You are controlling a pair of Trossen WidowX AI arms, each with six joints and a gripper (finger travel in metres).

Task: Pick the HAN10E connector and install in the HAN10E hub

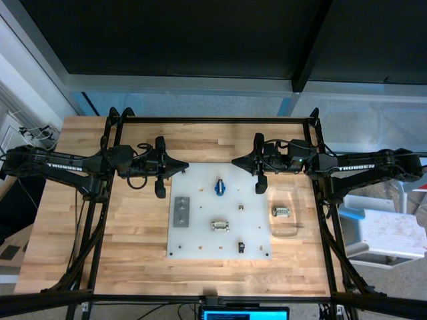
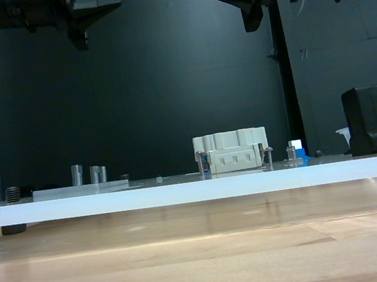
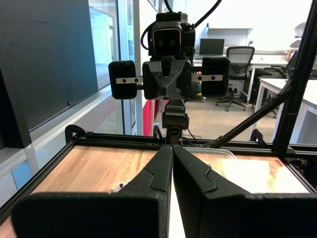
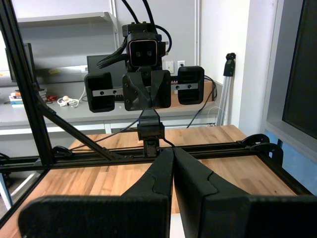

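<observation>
TROSSEN is printed on both arms. The left gripper (image 1: 181,167) and right gripper (image 1: 236,162) are held high over the far edge of the white task board (image 1: 200,243), each pressed closed on nothing. The HAN10E connector (image 1: 281,212) is seen in a clear tray (image 1: 288,235) just right of the board. The HAN10E hub (image 1: 220,227) is mounted near the board's middle.

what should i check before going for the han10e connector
1. HAN10E connector free to grab: ok, it lies alone in the clear tray right of the white board.
2. HAN10E hub unobstructed: ok, nothing sits on it.
3. Right gripper open for the pick: not ok, shut, high over the board's far edge.
4. Left gripper out of the way: ok, shut, high over the far left corner.
5. Which way the connector's pin face points: cannot tell.
</observation>
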